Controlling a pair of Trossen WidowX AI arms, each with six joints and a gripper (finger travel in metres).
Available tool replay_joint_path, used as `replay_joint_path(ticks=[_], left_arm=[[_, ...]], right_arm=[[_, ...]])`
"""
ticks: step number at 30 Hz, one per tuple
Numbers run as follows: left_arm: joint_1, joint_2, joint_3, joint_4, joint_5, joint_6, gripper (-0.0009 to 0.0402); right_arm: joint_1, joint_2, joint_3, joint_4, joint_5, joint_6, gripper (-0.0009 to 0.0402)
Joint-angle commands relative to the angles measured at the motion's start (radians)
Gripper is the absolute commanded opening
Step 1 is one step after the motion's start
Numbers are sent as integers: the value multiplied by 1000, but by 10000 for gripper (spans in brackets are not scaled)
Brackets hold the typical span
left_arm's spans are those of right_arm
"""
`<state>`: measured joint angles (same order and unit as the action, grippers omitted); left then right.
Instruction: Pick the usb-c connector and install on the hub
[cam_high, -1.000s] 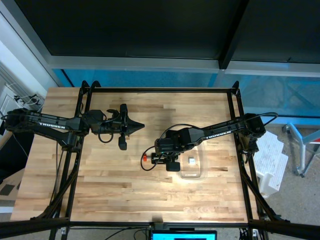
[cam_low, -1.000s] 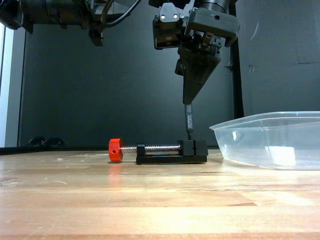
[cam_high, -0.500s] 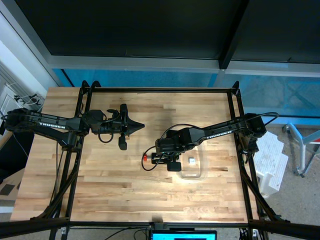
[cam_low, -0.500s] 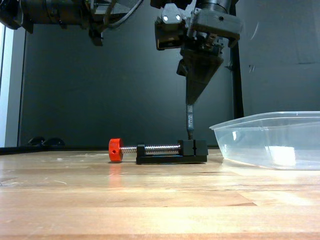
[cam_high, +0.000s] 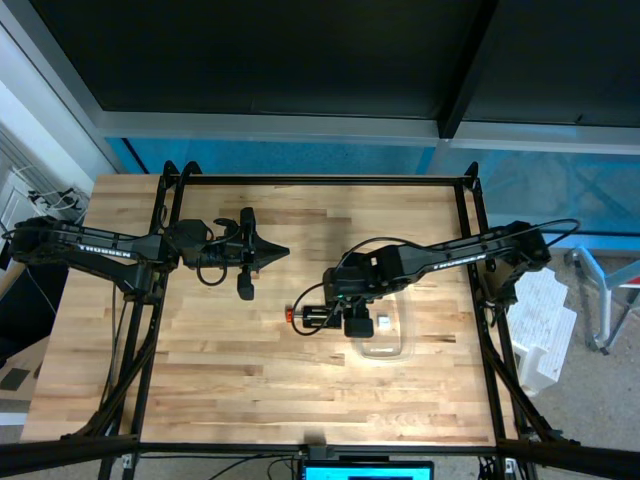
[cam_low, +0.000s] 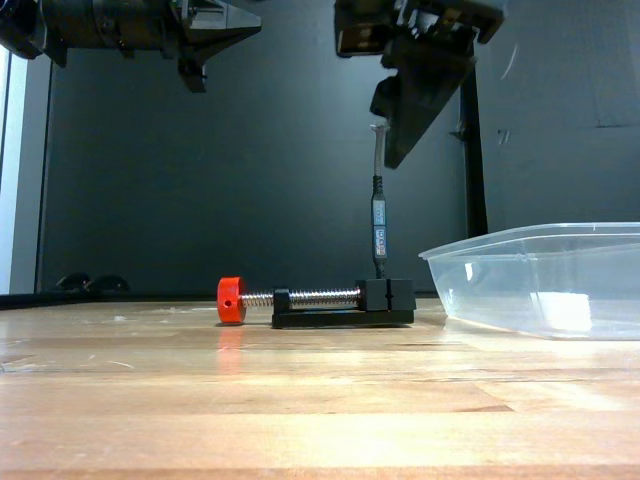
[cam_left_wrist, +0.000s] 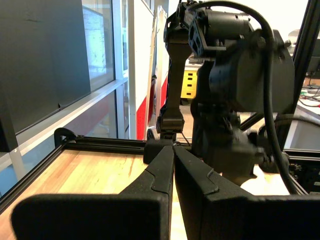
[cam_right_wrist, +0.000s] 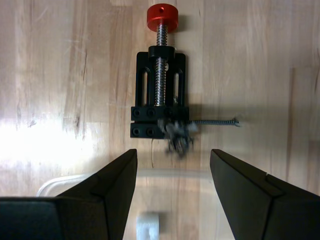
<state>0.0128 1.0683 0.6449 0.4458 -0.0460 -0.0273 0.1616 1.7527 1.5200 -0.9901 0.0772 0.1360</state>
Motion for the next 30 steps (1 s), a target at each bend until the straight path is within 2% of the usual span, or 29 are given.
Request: replay_joint_path(ticks=[1,8,12,20,30], left_arm=[[0,0,0,0,0,0,0],[0,0,0,0,0,0,0],[0,0,0,1,0,0,0],[0,0,0,1,0,0,0],[0,0,0,0,0,0,0]], right_arm=[[0,-45,-29,9,1,5,213],[0,-131,-117,66,1,11,198],[-2,-219,-198,172,4,1,177],[-39,-433,-386,528,6,-59,101],[-89,-587,-518,817,-2,-149,6]])
